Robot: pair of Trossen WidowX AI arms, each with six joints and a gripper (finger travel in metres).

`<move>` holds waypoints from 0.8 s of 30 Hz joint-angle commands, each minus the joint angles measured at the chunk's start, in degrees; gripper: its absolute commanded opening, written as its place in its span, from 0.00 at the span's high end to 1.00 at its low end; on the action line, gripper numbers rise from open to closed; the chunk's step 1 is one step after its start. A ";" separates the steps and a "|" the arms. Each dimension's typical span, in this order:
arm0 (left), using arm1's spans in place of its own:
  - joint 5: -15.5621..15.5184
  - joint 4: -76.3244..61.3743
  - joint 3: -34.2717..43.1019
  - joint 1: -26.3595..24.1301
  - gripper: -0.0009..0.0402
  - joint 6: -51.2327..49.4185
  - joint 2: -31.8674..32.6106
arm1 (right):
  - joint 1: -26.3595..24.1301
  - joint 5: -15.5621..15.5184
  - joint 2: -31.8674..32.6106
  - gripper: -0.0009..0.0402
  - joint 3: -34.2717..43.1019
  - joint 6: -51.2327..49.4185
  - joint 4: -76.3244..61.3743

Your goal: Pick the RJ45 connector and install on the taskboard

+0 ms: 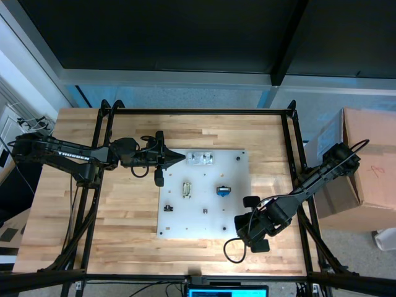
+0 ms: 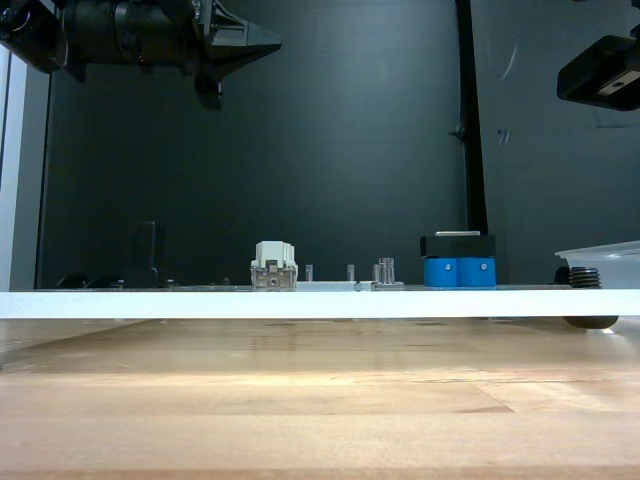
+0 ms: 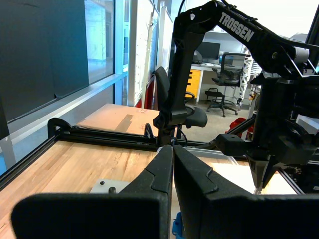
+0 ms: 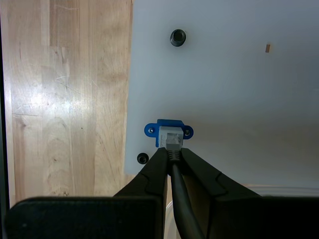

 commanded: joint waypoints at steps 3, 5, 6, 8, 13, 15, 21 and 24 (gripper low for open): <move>0.02 0.00 0.02 0.00 0.98 0.00 0.02 | 0.00 0.11 -0.07 0.98 -0.24 0.00 0.44; 0.02 0.00 0.02 0.00 0.98 0.00 0.02 | 0.00 0.09 0.00 0.98 -0.76 0.02 0.92; 0.02 0.00 0.02 0.02 0.98 0.00 0.00 | 0.00 0.09 0.00 0.98 -1.09 0.04 1.18; 0.02 0.00 0.02 0.00 0.98 0.00 0.02 | -0.02 -0.37 0.00 0.98 -1.88 0.07 2.36; 0.02 0.00 0.02 0.00 0.98 0.00 0.02 | -0.02 -0.96 0.00 0.98 -4.20 0.11 5.07; 0.02 0.00 0.02 0.00 0.98 0.00 0.00 | -0.02 -1.01 0.00 0.98 -5.20 0.44 5.86; 0.02 0.00 0.02 0.00 0.98 0.00 0.00 | 0.00 -0.96 -0.09 0.98 -5.27 0.46 5.99; 0.02 -0.02 0.02 0.02 0.98 0.00 0.02 | 0.00 -0.96 -0.11 0.98 -5.14 0.44 5.86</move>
